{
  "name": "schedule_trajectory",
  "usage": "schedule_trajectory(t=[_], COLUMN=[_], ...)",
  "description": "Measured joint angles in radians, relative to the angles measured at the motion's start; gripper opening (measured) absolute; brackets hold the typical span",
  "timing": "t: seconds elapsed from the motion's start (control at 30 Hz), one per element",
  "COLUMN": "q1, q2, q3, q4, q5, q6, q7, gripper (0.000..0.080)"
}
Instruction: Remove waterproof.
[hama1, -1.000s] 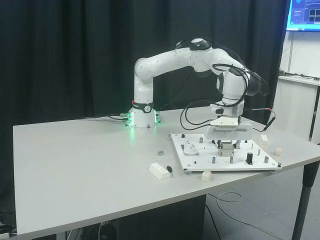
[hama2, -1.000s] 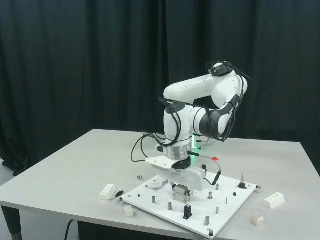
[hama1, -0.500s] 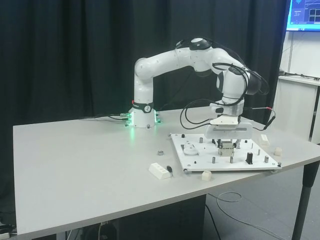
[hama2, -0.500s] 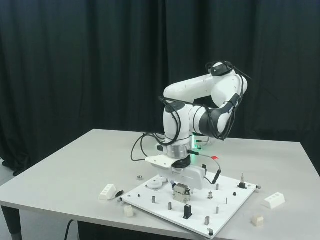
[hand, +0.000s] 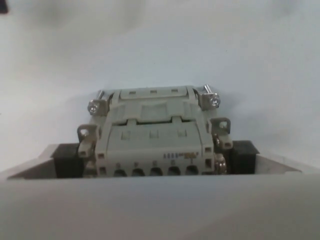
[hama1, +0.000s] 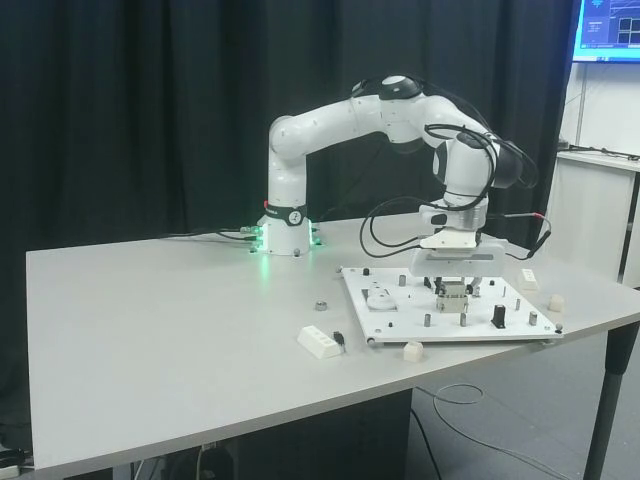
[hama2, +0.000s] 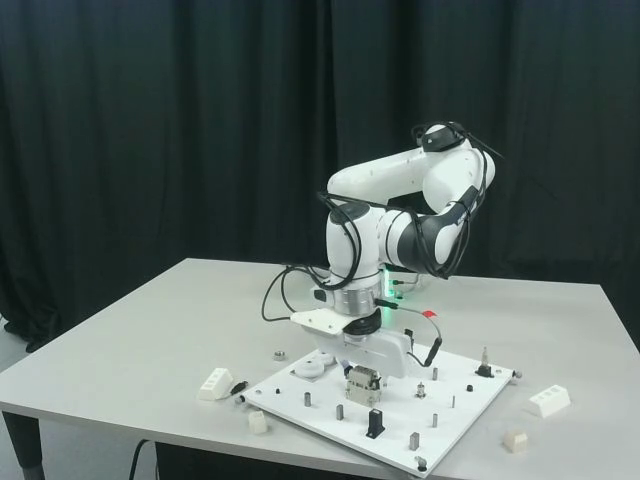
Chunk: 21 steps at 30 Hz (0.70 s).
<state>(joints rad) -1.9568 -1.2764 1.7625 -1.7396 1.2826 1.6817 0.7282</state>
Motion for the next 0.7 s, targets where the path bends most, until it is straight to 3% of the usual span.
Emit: schedule_trajectory(t=[0.3,0.7], q1=[0.001,0.007], q2=[0.003,0.009], q3=[-0.009,-0.071], q4=[0.000,0.000], q5=[-0.002,-0.011], q6=[-0.010,-0.082], q7=[0.000,-0.007], gripper=[0.0621,0.0621])
